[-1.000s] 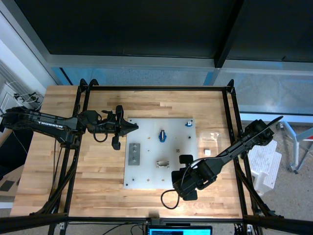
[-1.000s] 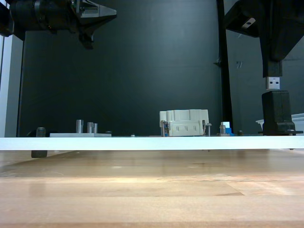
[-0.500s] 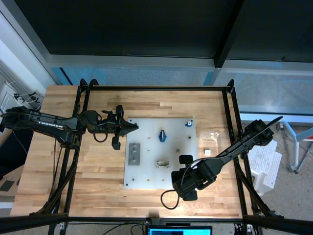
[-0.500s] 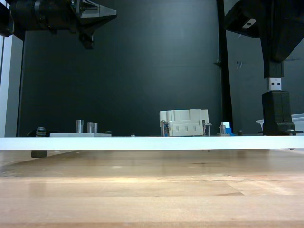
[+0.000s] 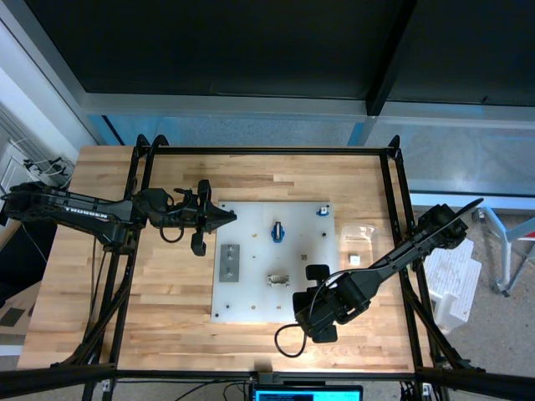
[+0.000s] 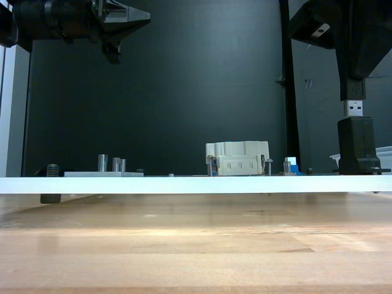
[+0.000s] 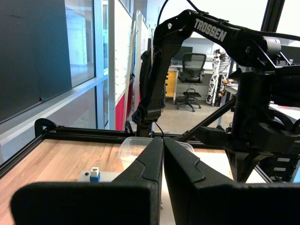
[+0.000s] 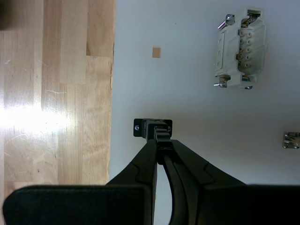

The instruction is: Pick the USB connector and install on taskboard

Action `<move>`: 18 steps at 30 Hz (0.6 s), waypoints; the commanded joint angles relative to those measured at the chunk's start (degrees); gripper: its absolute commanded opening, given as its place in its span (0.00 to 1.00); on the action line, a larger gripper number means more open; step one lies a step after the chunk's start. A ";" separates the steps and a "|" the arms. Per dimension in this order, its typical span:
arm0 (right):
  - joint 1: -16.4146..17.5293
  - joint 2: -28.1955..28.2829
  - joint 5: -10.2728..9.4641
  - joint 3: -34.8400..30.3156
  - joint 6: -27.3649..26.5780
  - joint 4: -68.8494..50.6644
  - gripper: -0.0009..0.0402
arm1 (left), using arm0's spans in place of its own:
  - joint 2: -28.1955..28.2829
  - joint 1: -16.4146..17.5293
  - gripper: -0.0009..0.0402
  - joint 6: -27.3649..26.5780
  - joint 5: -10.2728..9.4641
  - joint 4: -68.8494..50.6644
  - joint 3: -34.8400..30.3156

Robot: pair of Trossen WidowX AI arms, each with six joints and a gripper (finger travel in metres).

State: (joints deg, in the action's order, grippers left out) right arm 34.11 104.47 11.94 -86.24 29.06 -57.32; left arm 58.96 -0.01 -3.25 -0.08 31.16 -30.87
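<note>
1. The USB connector point(image 6: 354, 108) is gripped by the right gripper point(image 8: 160, 145), just above the black socket point(image 6: 358, 146) of the taskboard point(image 5: 251, 242).
2. The left gripper point(image 5: 224, 216) is seen raised over the board's left edge, fingers together.

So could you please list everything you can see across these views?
flat white square taskboard: one, white, mid-table.
grey metal block: one, grey, board's left part.
blue upright part: one, blue, board's far middle.
beige multi-pin connector: one, beige, board's near middle.
black socket: one, black, board's near right.
tiny black USB connector: one, silver-tipped, just above the socket.
small white cube: one, white, table right of board.
clear plastic tub: one, clear, beside the cube.
light wooden table: one, tan, under everything.
left end effector: one, black, shut, raised near board's left edge.
right end effector: one, black, shut on the USB connector.
</note>
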 commanded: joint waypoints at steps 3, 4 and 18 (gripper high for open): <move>0.00 0.00 -0.09 0.31 0.02 0.42 0.02 | 0.00 0.02 0.02 0.02 0.02 0.02 0.00; 0.00 0.00 -0.04 0.31 0.02 0.46 0.02 | 0.00 0.00 0.02 0.02 0.02 0.02 0.00; 0.00 0.02 -0.09 0.63 -0.04 0.61 0.02 | 0.02 0.00 0.02 0.02 0.02 0.02 0.00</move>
State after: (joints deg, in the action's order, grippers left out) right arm 34.11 104.47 11.84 -85.62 29.04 -56.64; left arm 58.96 -0.01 -3.25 -0.08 31.18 -30.87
